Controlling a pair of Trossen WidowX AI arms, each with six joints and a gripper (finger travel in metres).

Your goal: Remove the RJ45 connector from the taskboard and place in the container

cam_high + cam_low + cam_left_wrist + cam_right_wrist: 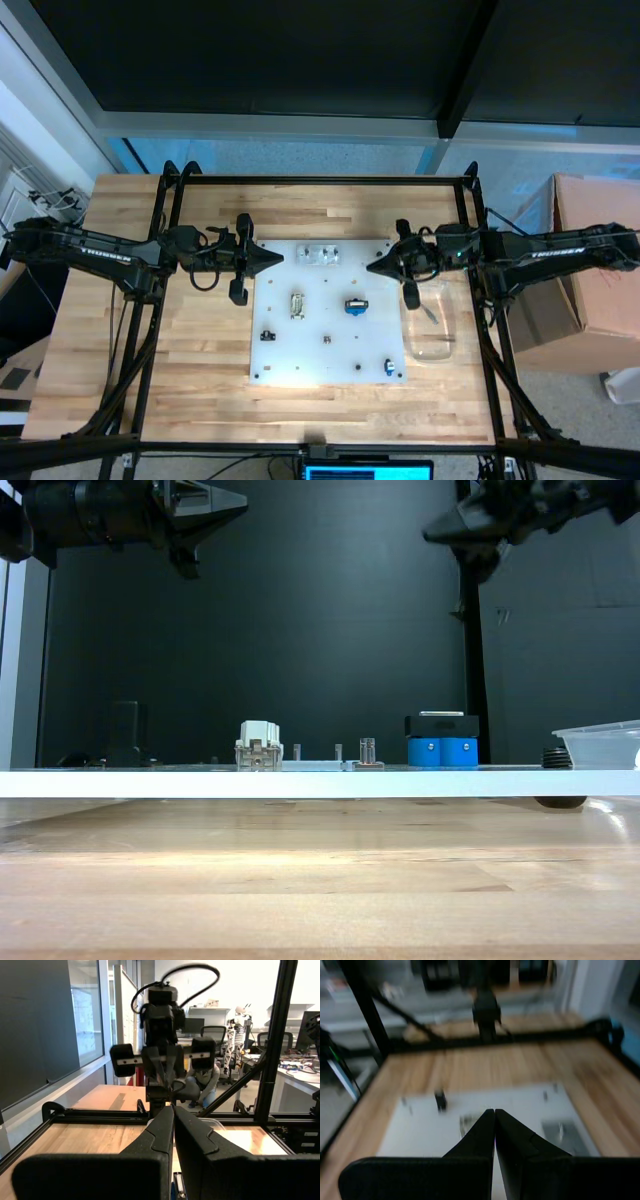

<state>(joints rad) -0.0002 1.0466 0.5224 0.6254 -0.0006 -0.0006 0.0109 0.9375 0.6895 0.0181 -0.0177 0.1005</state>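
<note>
rj45 connector: cannot tell it apart among the parts sitting on the taskboard (300, 355); neither gripper is holding it.
left gripper (279, 258): fingers pressing together, hovering high at the taskboard's 10 o'clock.
right gripper (369, 268): fingers pressing together, hovering high at 2 o'clock.
container (441, 341): sitting at 3 o'clock.

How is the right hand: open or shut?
Shut: right hand, above the taskboard on its right, shows fingers meeting, nothing between. Left hand, also shut, above its left. RJ45 connector: cannot tell where.

Two arms work one table (200, 370): one left gripper (279, 259) at centre-left, one right gripper (369, 268) at centre-right. Also counted: one white task board (320, 355), one clear container (430, 352), one cardboard box (590, 270).
</note>
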